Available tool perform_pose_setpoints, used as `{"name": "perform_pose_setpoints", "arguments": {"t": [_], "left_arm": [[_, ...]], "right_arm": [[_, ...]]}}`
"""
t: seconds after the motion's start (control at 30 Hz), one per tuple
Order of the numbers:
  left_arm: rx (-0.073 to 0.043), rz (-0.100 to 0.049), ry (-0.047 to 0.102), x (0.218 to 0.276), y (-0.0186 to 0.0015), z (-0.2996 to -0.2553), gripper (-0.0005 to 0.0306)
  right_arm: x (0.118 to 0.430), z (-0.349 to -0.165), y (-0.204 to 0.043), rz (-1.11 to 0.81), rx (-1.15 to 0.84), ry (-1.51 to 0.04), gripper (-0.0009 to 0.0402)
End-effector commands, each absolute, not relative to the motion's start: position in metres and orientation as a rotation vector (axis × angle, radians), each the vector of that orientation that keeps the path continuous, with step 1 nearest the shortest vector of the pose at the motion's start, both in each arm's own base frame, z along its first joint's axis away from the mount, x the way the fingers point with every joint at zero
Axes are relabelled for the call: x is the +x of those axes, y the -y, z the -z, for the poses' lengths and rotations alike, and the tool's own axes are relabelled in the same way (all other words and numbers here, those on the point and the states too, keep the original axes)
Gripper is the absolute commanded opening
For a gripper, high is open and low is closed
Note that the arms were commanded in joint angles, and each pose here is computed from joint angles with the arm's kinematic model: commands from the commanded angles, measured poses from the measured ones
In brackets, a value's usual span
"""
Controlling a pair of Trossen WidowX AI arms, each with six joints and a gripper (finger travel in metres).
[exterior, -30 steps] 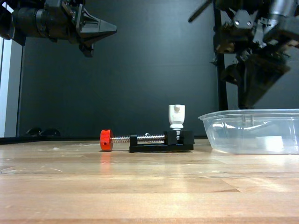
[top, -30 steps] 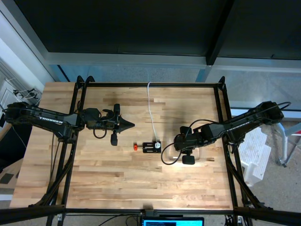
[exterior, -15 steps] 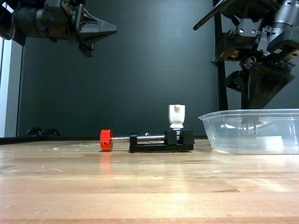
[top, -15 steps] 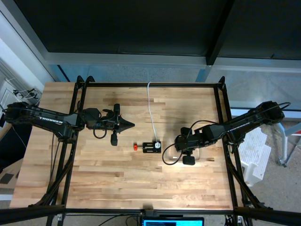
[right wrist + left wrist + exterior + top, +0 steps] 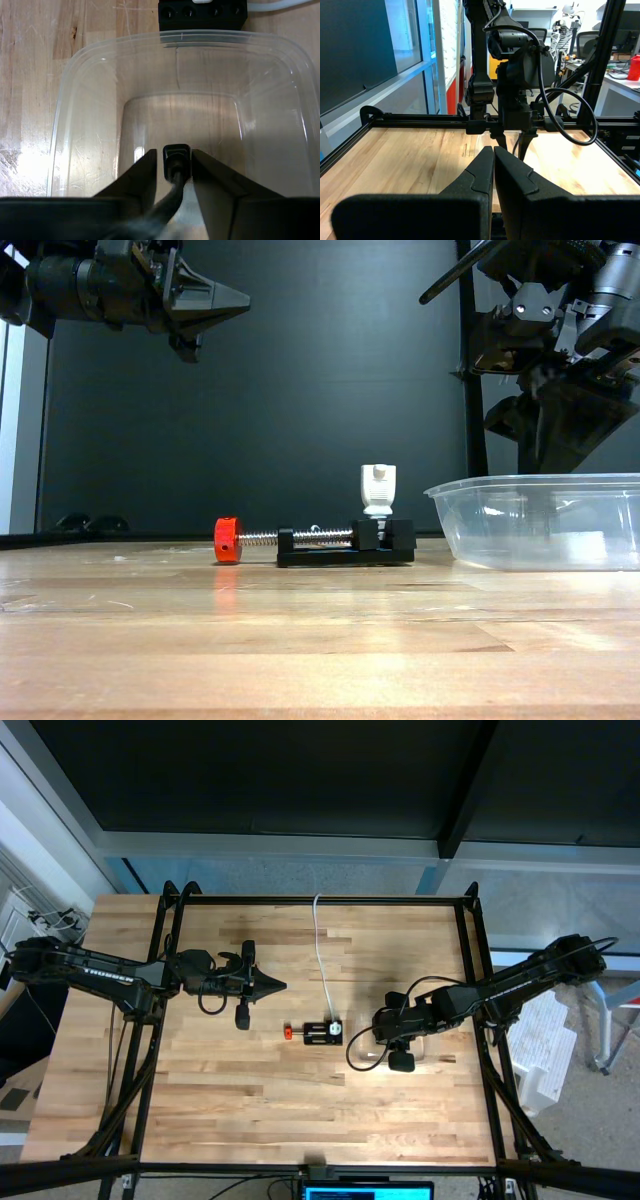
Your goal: Remove the power plug from the receptacle and place in the container
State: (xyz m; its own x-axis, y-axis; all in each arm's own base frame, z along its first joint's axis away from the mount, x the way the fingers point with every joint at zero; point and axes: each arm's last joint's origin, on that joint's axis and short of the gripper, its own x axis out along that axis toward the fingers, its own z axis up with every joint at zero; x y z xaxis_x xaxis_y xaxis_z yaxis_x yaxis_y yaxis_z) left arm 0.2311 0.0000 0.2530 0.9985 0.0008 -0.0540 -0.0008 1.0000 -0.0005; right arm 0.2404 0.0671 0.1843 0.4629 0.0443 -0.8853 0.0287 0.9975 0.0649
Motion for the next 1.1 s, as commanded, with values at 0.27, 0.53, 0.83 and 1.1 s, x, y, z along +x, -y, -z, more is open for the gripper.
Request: {"name": "perform_pose_setpoints", "arguments": {"t": [0.27,0.53,0.83,1.1], "left_arm": [[0.000,-0.001,-0.054,0.2311,-0.0001,-0.2531,0.0000],[0.000,-0.001,-0.054,0.2311,-0.0001,-0.2531,0.0000],[0.000,0.000,-0.054,0.2311,0.0000,-0.2531,0.0000],[0.000,-0.001,-0.054,0.2311,-0.0001,-0.2531,0.0000]], "right_arm": [[0.234,-0.188,-0.066,-0.009,0.072,-1.100,0.0168],[0.223,-0.195,-0.063,-0.003,0.066,-1.129,0.0163],[0.221,-0.198,-0.063,-0.005,0.066,-1.124,0.0147],[0.227,-0.226,-0.059,0.024,0.039,-0.976,0.0106]]}}
